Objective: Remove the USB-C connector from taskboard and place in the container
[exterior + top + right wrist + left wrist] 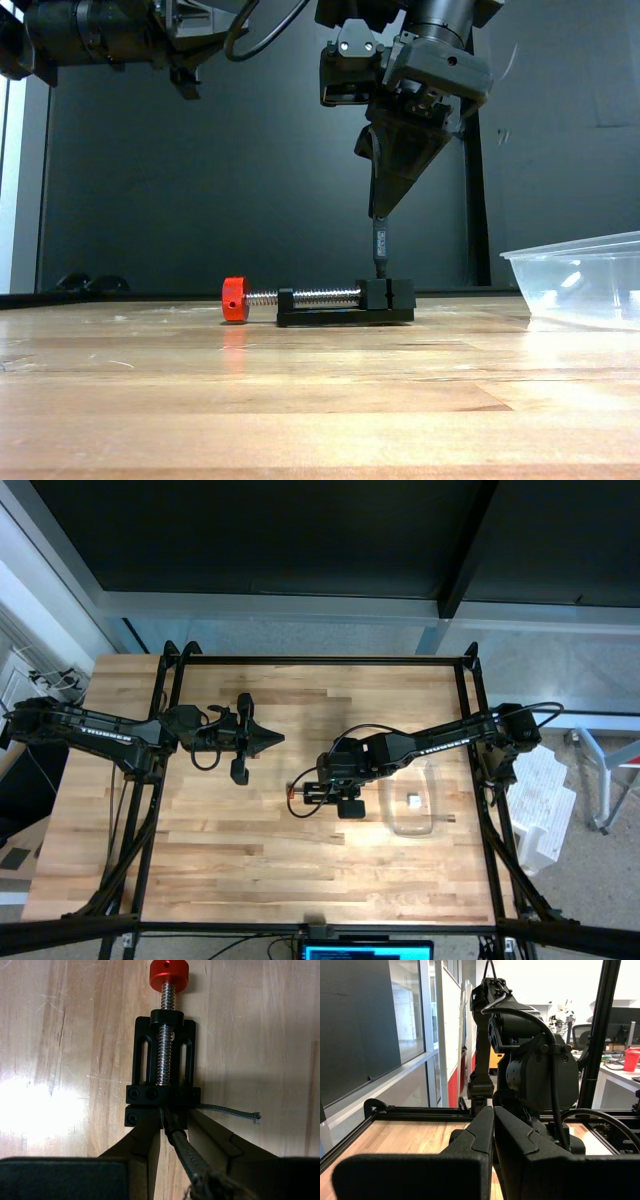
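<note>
Wood-plank tabletop [320, 400] is nearest me in the low view. On it sits the taskboard [345, 303], a small black rectangular block. It has a red-orange knob [234, 300] at its left end and a bare threaded screw [318, 296] running from the knob into the body.

Right tool [378, 212] hangs directly over the block's right half, pointing straight down. Its tips are pinched onto the top of the USB-C connector [380, 250], a slim dark plug standing upright. The plug's lower end meets the top of the block; I can't tell if it's seated or just free.

From the right wrist I see the two fingers [150, 1140] on either side of the plug's braided cord [192, 1165]. A frayed grey cord end [235, 1111] lies on the wood just beside the block.

Container [580, 285], a clear rectangular plastic tray with rounded corners, rests on the tabletop to the right of the taskboard, near it but not touching. High view shows a small white cube [413, 800] inside it.

Left tool [272, 739] is well off to the left of the board, raised above the tabletop and pointing inward. Left wrist shows its fingers [480, 1130] pressed together with nothing between them.
</note>
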`<move>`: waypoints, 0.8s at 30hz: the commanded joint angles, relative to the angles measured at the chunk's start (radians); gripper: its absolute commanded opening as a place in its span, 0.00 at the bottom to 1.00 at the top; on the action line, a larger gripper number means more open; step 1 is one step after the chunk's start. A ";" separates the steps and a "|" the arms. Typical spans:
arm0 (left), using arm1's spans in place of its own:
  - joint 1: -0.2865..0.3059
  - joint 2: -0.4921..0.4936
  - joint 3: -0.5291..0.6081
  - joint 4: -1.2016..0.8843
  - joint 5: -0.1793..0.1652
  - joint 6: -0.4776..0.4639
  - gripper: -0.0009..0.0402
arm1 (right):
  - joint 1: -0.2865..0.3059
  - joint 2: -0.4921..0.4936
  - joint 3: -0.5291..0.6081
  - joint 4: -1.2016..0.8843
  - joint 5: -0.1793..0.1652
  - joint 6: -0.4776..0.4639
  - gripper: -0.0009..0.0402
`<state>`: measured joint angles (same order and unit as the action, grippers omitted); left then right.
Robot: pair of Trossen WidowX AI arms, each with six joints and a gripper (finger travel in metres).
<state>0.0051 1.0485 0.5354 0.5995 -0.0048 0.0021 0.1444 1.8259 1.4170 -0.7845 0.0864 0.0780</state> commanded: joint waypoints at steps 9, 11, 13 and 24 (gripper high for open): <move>0.000 0.000 0.000 0.000 0.000 0.000 0.02 | 0.000 -0.001 0.000 0.002 0.000 0.000 0.08; 0.000 0.000 0.000 0.000 0.000 0.000 0.02 | 0.000 -0.001 0.000 0.003 0.000 0.000 0.06; 0.000 0.000 0.000 0.000 0.000 0.000 0.02 | 0.000 -0.001 0.000 0.003 0.000 0.000 0.04; 0.000 0.000 0.000 0.000 0.000 0.000 0.02 | -0.001 -0.005 0.000 0.001 -0.001 0.000 0.03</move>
<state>0.0051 1.0485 0.5354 0.5999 -0.0048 0.0017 0.1440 1.8240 1.4166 -0.7830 0.0837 0.0780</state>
